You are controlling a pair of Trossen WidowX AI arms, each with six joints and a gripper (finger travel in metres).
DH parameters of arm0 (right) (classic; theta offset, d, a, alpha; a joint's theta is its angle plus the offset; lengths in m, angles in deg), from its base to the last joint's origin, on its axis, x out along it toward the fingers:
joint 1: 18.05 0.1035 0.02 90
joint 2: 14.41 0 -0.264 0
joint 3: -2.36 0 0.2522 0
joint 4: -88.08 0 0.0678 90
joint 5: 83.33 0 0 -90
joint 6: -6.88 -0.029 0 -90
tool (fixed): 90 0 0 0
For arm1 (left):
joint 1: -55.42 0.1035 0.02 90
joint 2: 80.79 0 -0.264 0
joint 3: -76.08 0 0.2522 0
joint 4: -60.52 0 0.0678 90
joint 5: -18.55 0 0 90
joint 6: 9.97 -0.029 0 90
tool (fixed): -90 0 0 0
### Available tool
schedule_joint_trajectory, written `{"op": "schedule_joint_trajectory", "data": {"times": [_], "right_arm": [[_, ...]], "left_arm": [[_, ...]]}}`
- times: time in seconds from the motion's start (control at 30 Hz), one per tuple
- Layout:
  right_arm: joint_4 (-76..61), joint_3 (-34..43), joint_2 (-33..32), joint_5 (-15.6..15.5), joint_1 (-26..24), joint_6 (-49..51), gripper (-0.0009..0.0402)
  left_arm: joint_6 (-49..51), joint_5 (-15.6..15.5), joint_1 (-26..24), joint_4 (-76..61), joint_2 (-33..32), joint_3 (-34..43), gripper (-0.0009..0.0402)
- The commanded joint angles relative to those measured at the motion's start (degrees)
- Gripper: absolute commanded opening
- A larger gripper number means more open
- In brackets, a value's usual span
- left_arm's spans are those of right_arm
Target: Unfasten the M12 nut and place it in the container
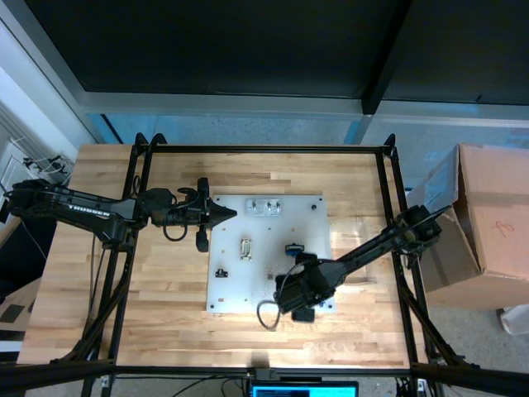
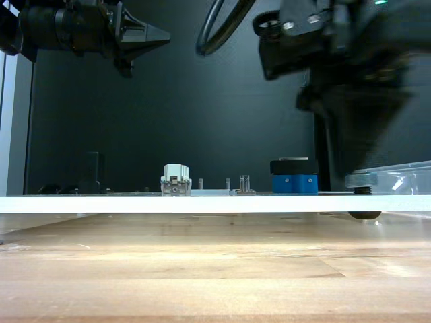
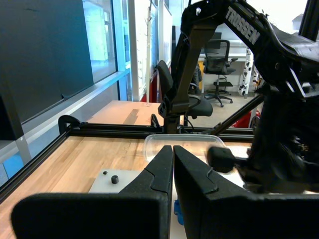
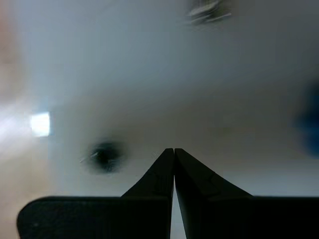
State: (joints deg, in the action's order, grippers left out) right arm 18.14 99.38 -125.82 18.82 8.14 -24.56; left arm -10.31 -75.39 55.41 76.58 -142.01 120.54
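Note:
In the low view the silver nut (image 2: 361, 180) sits on top of its black stud (image 2: 363, 190), clear of the container (image 2: 407, 176) behind it. My right gripper (image 2: 358, 169) hangs directly above the nut, tip close to it. In the right wrist view its fingers (image 4: 159, 172) are pressed together with nothing between them, over the white board (image 4: 199, 89). From above, the right gripper (image 1: 303, 312) covers the stud at the board's near right edge, and the container (image 1: 355, 248) shows no nut inside. My left gripper (image 1: 226, 213) hovers shut and empty over the board's far left edge.
On the white board (image 1: 231, 281) stand a blue block (image 1: 295, 248), a white connector (image 1: 245, 249), a silver post (image 2: 244, 182) and a black post (image 1: 314, 208). A black frame rail (image 1: 388, 190) borders the table. A cardboard box (image 1: 488, 223) stands off its right side.

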Motion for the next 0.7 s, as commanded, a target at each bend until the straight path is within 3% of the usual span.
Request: {"op": "schedule_joint_trajectory", "data": {"times": [0.03, 0.13, 0.33, 0.7], "right_arm": [[-1.4, 0.9, 0.7, -0.3, 0.1, -0.5, 0.0], [-2.1, 1.5, 0.8, -3.2, 0.1, -1.2, 0.0], [0.1, 3.0, 0.9, -17.6, 0.1, -1.2, 0.0], [1.1, 2.9, -1.7, -18.3, 0.1, 2.1, 0.0]], "left_arm": [[0.0, 0.0, 0.0, 0.0, 0.0, 0.0, 0.0], [0.0, 0.0, 0.0, 0.0, 0.0, 0.0, 0.0], [0.0, 0.0, 0.0, 0.0, -0.1, 0.0, 0.0], [0.0, 0.0, 0.0, 0.0, 0.0, 0.0, 0.0]]}}
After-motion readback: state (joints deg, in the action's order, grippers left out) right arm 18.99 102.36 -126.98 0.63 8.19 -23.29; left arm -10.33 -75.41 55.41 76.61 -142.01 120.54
